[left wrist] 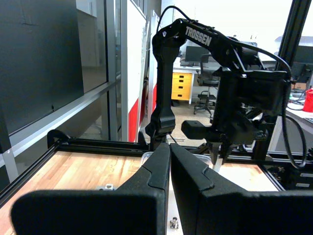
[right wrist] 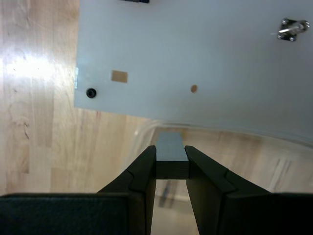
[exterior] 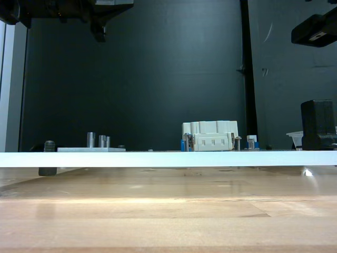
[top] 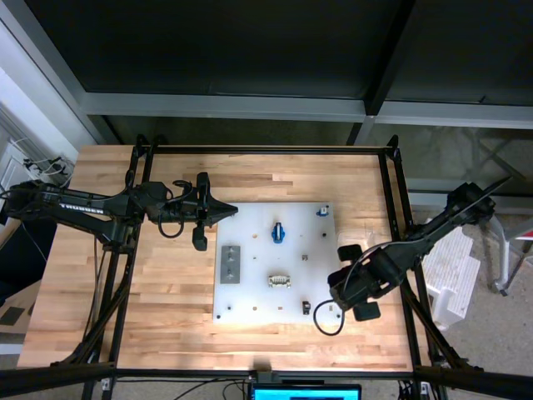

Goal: Pick the 16mm bar and install on taskboard

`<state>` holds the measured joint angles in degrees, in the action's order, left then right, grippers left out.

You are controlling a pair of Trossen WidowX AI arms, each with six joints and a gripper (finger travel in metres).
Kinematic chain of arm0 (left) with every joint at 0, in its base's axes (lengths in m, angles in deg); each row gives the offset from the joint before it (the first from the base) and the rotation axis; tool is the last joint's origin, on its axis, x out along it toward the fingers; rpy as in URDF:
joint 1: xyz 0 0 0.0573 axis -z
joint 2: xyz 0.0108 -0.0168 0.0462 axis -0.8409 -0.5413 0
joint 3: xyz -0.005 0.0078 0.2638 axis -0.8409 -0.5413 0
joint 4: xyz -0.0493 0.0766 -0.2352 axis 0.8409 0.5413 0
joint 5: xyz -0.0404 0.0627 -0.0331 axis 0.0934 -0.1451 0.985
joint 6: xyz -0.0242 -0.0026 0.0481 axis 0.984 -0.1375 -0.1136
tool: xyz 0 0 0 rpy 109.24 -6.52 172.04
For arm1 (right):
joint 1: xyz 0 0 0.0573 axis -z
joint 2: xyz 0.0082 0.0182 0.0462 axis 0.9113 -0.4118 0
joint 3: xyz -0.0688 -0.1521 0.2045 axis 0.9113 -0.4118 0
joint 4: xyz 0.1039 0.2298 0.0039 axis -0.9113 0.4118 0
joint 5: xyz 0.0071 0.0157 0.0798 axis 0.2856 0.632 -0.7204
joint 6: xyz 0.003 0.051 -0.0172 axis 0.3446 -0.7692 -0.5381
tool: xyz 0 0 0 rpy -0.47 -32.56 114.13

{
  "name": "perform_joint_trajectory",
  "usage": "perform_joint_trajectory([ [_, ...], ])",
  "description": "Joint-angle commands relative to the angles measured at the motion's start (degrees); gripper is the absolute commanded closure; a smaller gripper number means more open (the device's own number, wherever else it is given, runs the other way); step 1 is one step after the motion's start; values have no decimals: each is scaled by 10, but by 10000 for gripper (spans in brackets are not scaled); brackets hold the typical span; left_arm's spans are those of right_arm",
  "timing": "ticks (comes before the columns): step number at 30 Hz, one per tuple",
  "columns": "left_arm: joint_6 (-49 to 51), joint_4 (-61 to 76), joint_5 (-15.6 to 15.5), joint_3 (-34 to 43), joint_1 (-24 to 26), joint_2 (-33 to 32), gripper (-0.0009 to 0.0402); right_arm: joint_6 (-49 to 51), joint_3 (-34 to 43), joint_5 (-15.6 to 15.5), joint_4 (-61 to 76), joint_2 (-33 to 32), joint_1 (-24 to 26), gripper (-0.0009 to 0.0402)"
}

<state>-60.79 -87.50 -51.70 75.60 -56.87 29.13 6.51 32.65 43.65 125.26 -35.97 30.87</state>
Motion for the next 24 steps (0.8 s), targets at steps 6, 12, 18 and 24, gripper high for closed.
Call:
perform_joint_trajectory([
  [6,0,0,0,0,0,0,393,-41,24,0,-25,-38,-17,385],
  [12,0,0,0,0,0,0,393,-55,37,0,-33,-63,-28,385],
  [18,0,0,0,0,0,0,393,-55,50,0,-39,-80,-38,385],
  [24,0,0,0,0,0,0,393,-83,49,0,-51,-94,-38,385],
])
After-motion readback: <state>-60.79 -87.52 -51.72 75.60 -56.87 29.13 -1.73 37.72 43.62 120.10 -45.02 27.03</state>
